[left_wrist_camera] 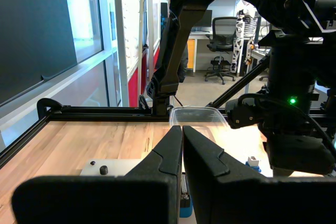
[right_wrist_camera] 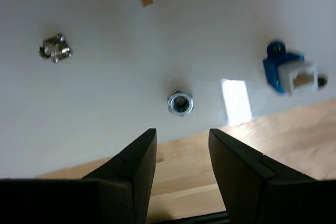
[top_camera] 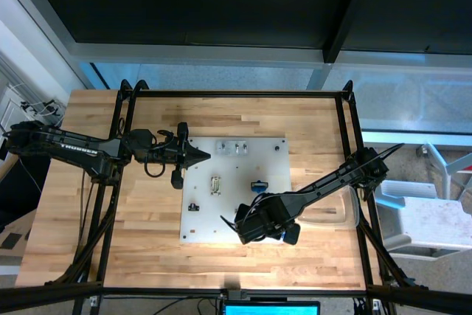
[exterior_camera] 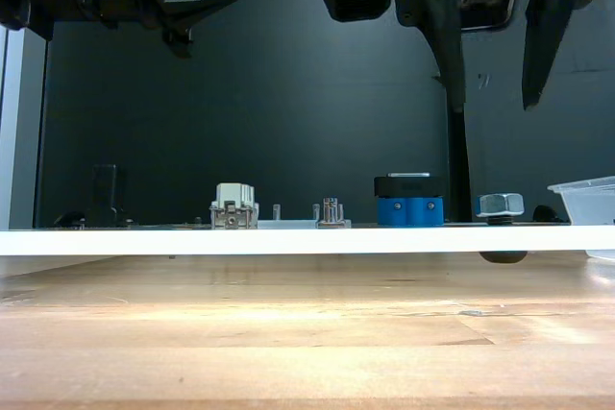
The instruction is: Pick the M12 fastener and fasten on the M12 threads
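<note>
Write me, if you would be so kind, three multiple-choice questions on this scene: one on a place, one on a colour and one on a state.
1. Where is the small silver hexagonal nut?
A) in a clear tray
B) on its short black stud on the white plastic board
C) between the right gripper's jaws

2. What colour is the chunky block beside the nut in the low view?
A) red
B) blue with a black top
C) yellow

3. How do the jaws of the right gripper stand?
A) open and empty, above the nut
B) shut on the nut
C) shut on nothing

Answers:
1 B: the low view shows it atop the stud.
2 B: blue body, black cap.
3 A: both views show a gap over the nut.

The left gripper hangs over the board's far left, jaws shut.
</note>
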`<action>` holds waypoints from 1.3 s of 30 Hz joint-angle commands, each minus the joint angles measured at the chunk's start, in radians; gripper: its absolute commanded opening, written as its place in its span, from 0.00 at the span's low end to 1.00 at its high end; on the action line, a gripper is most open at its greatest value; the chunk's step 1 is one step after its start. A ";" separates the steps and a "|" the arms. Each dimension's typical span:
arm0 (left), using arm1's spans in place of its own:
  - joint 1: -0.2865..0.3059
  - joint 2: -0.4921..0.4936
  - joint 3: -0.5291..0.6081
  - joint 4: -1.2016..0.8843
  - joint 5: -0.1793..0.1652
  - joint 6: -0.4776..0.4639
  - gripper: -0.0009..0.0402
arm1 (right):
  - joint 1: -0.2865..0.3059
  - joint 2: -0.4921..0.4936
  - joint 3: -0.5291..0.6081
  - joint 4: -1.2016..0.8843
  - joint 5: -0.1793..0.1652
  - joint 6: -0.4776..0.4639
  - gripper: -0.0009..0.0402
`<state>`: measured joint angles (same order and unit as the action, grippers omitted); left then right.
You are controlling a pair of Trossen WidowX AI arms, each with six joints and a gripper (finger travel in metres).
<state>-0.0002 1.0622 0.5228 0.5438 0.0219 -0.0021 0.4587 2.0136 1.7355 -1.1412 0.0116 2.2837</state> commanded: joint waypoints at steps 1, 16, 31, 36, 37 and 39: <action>0.000 0.000 0.000 0.000 0.000 0.000 0.02 | 0.000 0.000 -0.002 -0.012 0.033 -0.270 0.36; 0.000 0.000 0.000 0.000 0.000 0.000 0.02 | 0.002 0.000 -0.004 0.002 0.020 -1.198 0.36; 0.000 0.000 0.000 0.000 0.000 0.000 0.02 | 0.001 0.000 -0.006 0.001 0.022 -1.731 0.15; 0.000 0.000 0.000 0.000 0.000 0.000 0.02 | 0.001 0.000 -0.007 0.000 0.024 -1.844 0.04; 0.000 0.000 0.000 0.000 0.000 0.000 0.02 | 0.000 0.000 -0.010 0.000 0.026 -1.843 0.04; 0.000 0.000 0.000 0.000 0.000 0.000 0.02 | -0.002 0.000 -0.021 -0.003 0.031 -1.837 0.01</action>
<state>-0.0002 1.0622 0.5224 0.5438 0.0216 -0.0021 0.4580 2.0136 1.7226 -1.1416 0.0364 0.4400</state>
